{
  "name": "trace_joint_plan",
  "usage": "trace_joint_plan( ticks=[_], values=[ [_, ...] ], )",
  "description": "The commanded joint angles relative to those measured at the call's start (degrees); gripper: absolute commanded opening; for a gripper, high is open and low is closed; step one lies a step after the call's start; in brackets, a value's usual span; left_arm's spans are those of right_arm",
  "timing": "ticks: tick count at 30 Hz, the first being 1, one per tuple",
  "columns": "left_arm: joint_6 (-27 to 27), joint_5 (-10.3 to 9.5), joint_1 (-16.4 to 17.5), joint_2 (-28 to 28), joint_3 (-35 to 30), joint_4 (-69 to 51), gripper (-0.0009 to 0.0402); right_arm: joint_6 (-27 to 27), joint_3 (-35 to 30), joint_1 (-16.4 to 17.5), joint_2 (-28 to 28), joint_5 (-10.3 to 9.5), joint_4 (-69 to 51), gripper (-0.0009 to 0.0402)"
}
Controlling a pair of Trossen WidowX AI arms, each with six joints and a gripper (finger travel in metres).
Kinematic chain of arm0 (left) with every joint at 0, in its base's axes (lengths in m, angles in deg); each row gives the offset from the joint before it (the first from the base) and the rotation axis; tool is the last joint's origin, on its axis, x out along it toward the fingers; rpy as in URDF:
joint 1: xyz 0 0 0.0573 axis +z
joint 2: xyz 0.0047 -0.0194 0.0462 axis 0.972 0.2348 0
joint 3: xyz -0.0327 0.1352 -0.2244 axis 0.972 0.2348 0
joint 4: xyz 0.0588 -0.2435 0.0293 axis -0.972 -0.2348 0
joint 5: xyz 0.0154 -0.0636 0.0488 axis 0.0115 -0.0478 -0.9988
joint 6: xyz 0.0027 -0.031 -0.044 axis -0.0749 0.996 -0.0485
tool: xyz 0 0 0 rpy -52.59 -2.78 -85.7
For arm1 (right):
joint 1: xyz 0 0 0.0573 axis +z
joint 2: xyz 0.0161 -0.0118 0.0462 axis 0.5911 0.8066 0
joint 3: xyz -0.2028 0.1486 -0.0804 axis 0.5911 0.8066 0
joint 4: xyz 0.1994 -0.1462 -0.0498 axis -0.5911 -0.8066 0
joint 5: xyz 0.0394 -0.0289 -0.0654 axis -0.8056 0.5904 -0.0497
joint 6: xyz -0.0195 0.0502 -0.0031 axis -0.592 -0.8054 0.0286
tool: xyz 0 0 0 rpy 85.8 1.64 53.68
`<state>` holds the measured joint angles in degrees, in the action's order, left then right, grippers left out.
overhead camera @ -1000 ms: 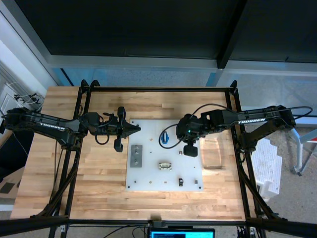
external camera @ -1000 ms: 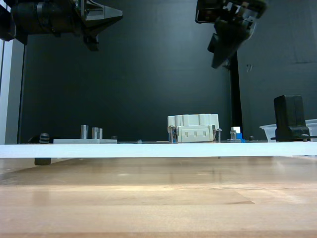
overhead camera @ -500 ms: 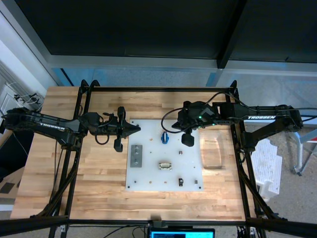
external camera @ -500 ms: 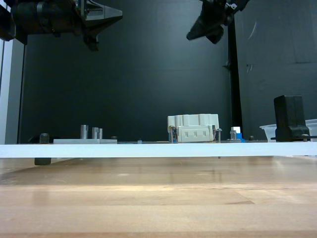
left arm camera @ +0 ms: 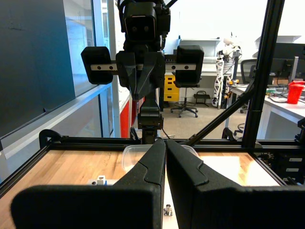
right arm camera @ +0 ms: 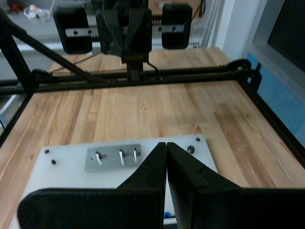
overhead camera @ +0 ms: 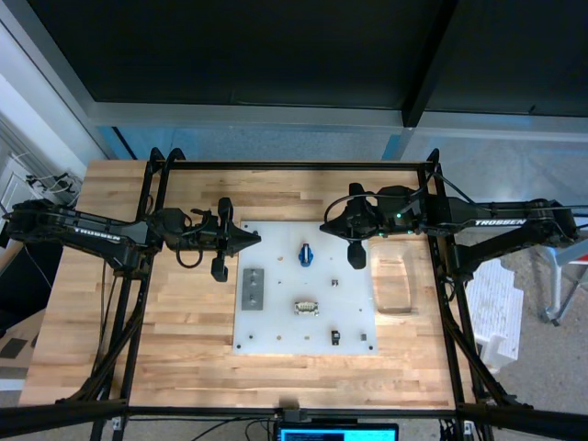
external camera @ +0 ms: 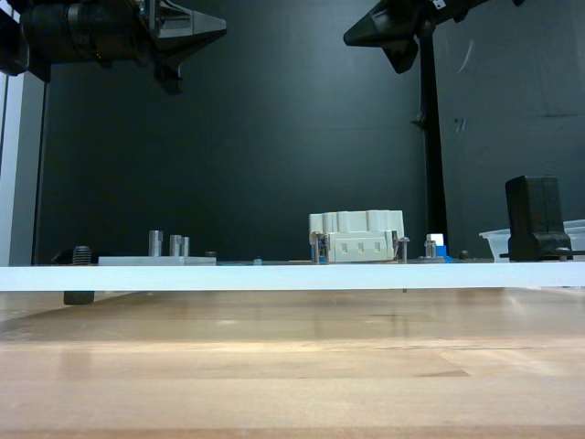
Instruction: Pick the 16mm bar and install on taskboard
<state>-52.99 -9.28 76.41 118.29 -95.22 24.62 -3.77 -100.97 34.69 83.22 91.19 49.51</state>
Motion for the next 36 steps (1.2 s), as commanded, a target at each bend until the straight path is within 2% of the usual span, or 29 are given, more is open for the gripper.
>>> trace_joint_plan(
  ticks=[1,15,16,18,19,29,36],
  values=[
    [0.0,0.0,0.0,0.0,0.0,0.0,0.0,-0.4,3.2,0.0,-1.9,0.02,5.2,0.0],
    [0.0,0.0,0.0,0.0,0.0,0.0,0.0,-2.6,16.9,0.0,-7.9,0.0,26.8,0.0],
    [0.0,0.0,0.0,0.0,0.0,0.0,0.0,-2.9,17.7,0.0,-7.9,-0.28,28.4,0.0],
    [0.0,0.0,0.0,0.0,0.0,0.0,0.0,-3.1,19.3,0.0,-7.9,-2.49,31.4,0.0],
    [0.0,0.0,0.0,0.0,0.0,0.0,0.0,-3.1,20.0,0.1,-7.9,-2.58,32.3,0.0],
    [0.0,0.0,0.0,0.0,0.0,0.0,0.0,-2.9,23.7,0.1,-8.0,-2.43,36.5,0.0],
    [0.0,0.0,0.0,0.0,0.0,0.0,0.0,-3.1,23.8,0.2,-8.0,-2.62,36.8,0.0]
  ],
)
